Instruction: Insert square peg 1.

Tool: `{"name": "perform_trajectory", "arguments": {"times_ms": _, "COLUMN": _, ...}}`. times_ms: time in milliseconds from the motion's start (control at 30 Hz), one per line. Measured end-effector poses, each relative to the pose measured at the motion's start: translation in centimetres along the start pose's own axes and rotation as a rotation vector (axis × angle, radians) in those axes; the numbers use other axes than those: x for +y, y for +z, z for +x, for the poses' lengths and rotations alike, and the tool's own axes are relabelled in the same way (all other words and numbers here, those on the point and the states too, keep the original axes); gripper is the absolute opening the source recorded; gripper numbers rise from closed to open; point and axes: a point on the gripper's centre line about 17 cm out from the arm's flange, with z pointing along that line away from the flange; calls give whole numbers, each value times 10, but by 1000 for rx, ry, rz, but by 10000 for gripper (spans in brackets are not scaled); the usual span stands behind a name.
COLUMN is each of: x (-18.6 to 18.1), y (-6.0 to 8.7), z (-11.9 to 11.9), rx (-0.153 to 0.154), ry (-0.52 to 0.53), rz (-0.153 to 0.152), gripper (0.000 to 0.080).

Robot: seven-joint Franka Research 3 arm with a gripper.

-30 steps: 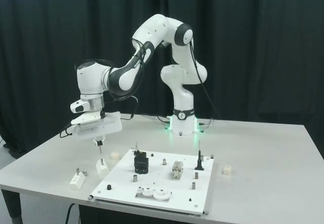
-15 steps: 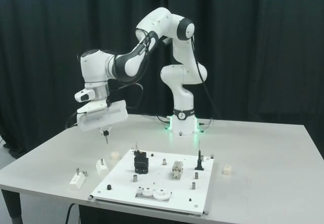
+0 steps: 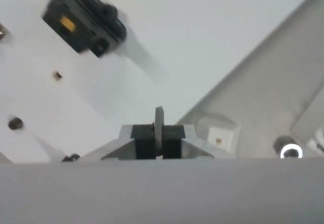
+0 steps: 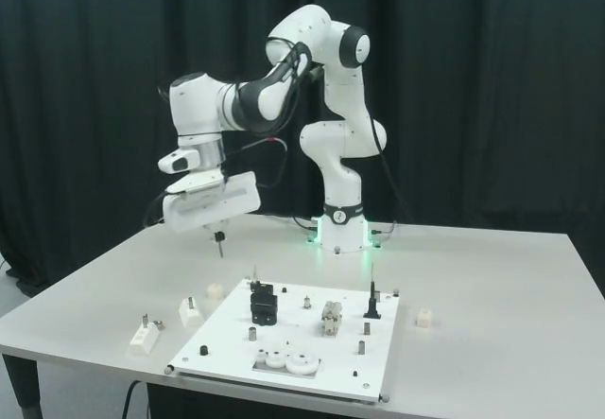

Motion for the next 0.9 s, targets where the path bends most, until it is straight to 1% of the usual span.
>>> {"name": "perform_trajectory", "arguments": {"times_ms": 100, "x": -6, "y": -4, "z": 11, "rx": -11, "ry": -37, "rz": -9, "gripper": 24}}
{"name": "perform_trajectory", "arguments": {"times_ms": 267, "x": -19, "y": -9, "z": 30, "rx": -39, "ry": -108, "rz": -27, "gripper": 24}}
{"name": "perform_trajectory", "arguments": {"times_ms": 467, "x": -32, "y": -8, "z": 51, "rx": -59, "ry": -170, "rz": -38, "gripper": 24}}
{"name": "perform_trajectory", "arguments": {"times_ms": 633, "x": -41, "y": -7, "z": 62, "rx": -94, "ry": -287, "rz": -46, "gripper": 24}}
{"name": "perform_trajectory", "arguments": {"times_ms": 767, "x": -48, "y": -5, "z": 71, "rx": -102, "ry": -355, "rz": -46, "gripper": 24}}
{"name": "perform_trajectory", "arguments": {"times_ms": 900, "x": -52, "y": -5, "z": 78, "rx": -104, "ry": -406, "rz": -47, "gripper": 24}}
